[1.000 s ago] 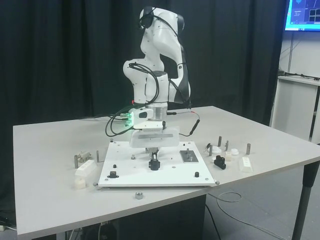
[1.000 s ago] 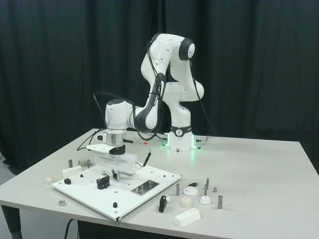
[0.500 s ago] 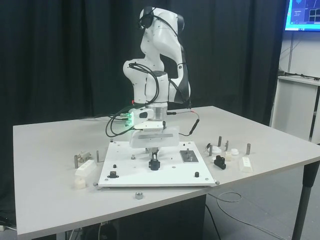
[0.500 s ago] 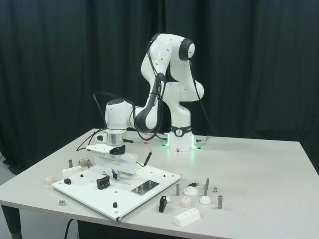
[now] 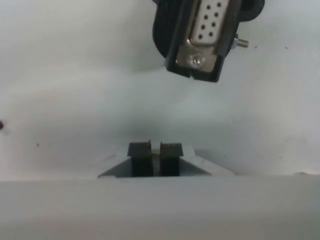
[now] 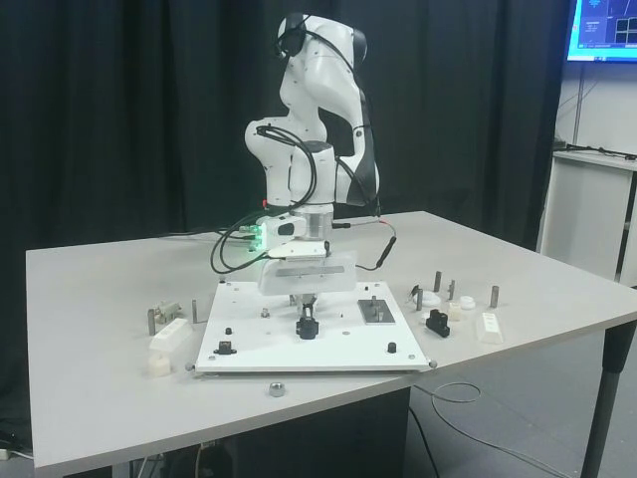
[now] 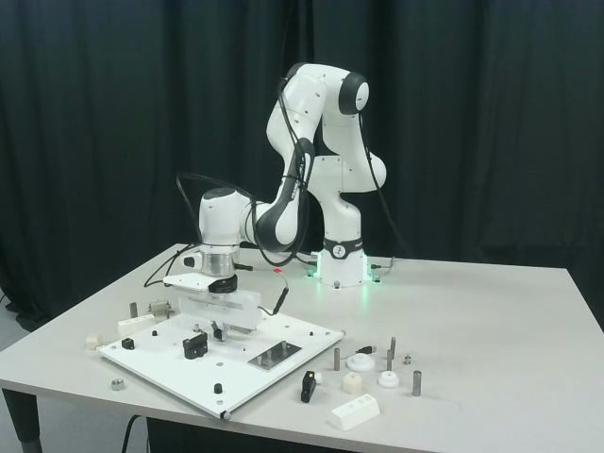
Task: Remove square peg 1.
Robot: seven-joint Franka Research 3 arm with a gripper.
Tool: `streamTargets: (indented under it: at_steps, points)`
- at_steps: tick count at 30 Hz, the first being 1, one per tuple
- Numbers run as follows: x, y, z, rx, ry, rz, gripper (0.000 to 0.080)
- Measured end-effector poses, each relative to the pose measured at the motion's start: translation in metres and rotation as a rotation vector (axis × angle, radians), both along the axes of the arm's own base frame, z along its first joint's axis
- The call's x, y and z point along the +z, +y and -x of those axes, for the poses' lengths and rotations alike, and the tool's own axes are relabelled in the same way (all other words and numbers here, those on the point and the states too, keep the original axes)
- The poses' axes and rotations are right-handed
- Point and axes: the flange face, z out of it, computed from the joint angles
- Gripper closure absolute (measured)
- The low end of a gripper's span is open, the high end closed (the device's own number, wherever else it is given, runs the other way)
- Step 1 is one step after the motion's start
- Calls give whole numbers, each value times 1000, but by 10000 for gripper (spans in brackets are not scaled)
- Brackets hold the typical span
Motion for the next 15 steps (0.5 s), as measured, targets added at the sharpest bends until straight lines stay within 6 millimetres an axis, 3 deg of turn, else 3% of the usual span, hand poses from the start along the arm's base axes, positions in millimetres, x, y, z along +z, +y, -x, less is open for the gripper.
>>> streamTargets:
  at_steps: [15]
  points:
    - [0, 0, 0, 6, 1, -1, 771]
